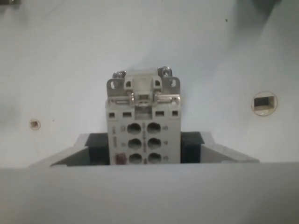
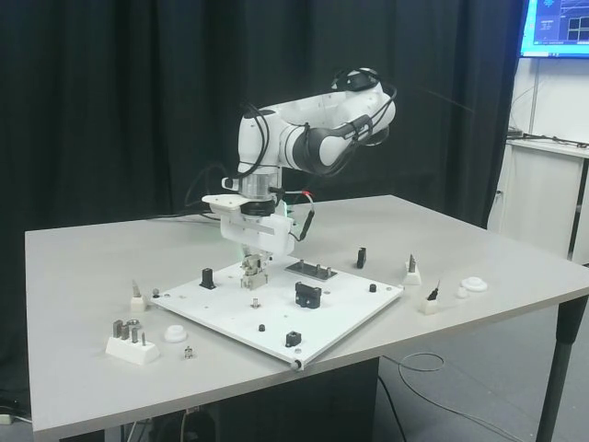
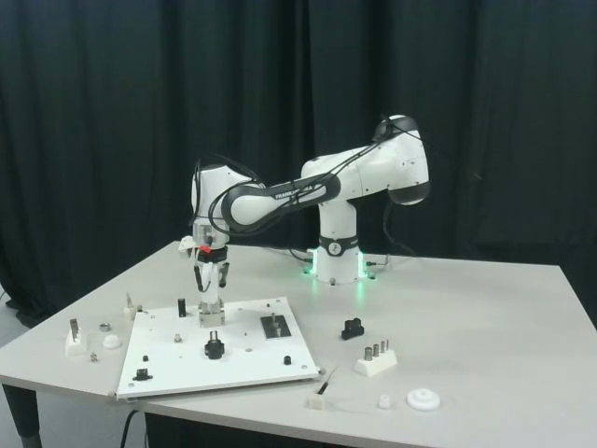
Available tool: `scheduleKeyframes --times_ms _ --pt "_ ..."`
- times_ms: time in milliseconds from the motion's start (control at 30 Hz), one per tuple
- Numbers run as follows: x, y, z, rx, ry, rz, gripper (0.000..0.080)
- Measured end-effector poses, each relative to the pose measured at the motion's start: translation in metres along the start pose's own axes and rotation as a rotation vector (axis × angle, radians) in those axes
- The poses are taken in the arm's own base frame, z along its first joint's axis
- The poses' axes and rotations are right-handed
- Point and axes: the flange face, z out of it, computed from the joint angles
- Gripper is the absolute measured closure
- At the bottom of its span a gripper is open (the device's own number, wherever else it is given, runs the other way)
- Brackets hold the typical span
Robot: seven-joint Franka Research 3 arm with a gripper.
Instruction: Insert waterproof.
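The waterproof connector (image 1: 144, 121) is a grey block with six round holes on its face and metal clips at its far end. My gripper (image 1: 145, 150) is shut on it, one black pad (image 1: 98, 148) on each side. In the first room view the gripper (image 2: 252, 261) holds the connector (image 2: 250, 275) upright, low over the left middle of the white board (image 2: 350, 308). The second room view shows the connector (image 3: 212, 313) at the board's (image 3: 242, 369) far edge. Whether it touches the board I cannot tell.
The board has a rectangular slot (image 1: 265, 103) and a small hole (image 1: 34, 123) near the connector. Also on it are a black clip (image 2: 307, 295), a grey plate with pegs (image 2: 311, 270) and a black post (image 2: 208, 275). A white block with pins (image 2: 132, 341) and white rings (image 2: 473, 284) lie on the grey table (image 2: 83, 258).
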Motion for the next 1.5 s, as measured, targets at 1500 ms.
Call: scheduleKeyframes --times_ms 1500 --pt "0.0001 -0.0005 0.0024 -0.005 0.011 -0.073 0.0491"
